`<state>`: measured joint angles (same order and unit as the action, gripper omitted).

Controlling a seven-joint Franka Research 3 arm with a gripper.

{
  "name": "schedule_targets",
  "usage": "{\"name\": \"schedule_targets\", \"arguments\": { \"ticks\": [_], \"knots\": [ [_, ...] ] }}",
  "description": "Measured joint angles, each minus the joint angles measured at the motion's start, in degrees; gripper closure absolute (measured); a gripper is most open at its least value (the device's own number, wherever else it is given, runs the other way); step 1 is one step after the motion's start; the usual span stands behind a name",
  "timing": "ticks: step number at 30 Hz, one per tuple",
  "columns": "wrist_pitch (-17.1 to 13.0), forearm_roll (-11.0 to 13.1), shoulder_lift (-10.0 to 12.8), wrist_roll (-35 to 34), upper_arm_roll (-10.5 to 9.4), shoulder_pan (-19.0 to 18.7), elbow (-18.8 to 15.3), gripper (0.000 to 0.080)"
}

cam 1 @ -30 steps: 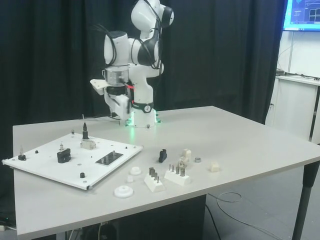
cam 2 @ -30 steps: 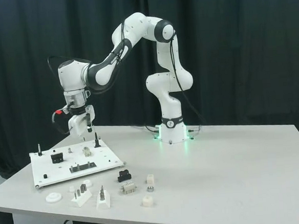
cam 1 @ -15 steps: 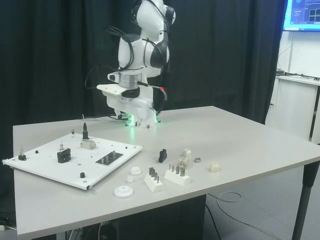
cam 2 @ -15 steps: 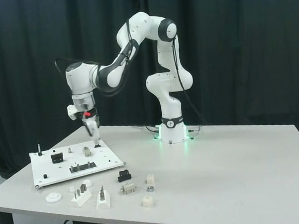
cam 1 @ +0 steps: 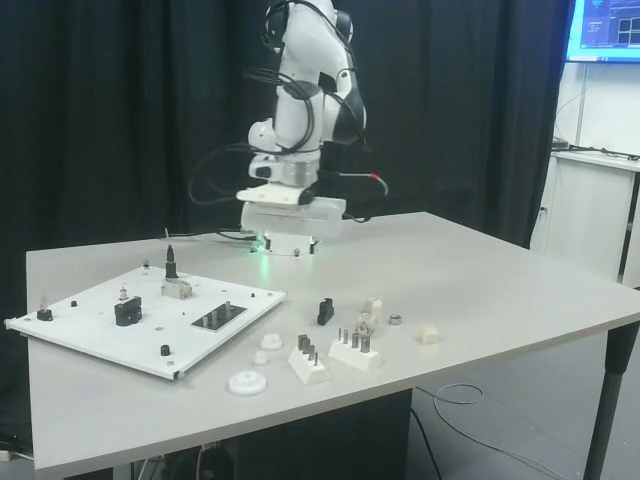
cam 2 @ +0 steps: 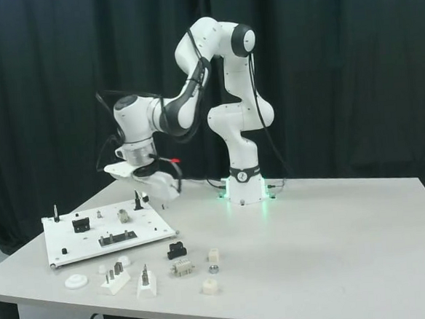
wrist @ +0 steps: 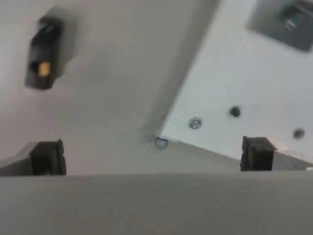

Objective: Pick D-SUB.

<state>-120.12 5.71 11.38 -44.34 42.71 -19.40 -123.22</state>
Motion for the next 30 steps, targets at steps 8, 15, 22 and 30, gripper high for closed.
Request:
{"name": "schedule_targets", "arguments": {
  "ticks": [8,15,22,30],
  "knots": [
    [-1.5,-1.3,-1.9,18.3,-2.8,-0.1,-1.9,0.0003],
    [-2.8,-1.3,-3.4,31.3,-3.65,-0.5,-3.1,0.0003],
    [-7.6,-1.3,-4.8,37.1,-4.46,-0.9,-5.0,0.0003],
    [-14.5,-1.3,-6.1,44.7,-4.69,-1.5,-8.3,0.0003]
  ]
}}
